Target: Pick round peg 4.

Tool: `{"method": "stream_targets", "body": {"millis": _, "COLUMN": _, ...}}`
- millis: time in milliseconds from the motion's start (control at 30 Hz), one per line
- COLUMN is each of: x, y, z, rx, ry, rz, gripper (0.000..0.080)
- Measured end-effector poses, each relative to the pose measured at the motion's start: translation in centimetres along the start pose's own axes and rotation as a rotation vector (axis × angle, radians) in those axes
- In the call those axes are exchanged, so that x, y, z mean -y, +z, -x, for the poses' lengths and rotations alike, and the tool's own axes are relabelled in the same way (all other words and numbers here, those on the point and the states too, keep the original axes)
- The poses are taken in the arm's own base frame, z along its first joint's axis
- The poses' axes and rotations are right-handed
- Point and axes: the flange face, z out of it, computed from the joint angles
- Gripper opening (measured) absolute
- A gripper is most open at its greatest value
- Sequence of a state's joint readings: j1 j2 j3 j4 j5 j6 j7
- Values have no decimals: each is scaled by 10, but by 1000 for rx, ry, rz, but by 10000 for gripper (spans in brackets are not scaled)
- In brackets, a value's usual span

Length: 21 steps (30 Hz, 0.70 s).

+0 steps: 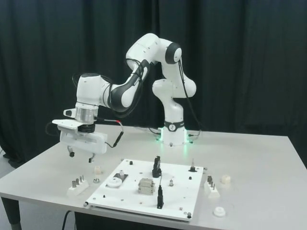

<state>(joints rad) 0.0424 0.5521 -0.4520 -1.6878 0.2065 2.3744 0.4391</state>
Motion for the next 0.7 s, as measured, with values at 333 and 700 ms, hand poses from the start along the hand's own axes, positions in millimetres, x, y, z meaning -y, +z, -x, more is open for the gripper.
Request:
{"method": "stream_targets", "body": {"millis": 333, "x": -1, "y": 15, "z": -14, "rx": 22, "ry": -13, "rz": 0, "gripper": 800}}
{"method": "stream_targets", "body": {"millis": 700, "x": -12, "y": 47, "z": -23, "rx": 52, "ry": -25, "rz": -10, "gripper": 800}}
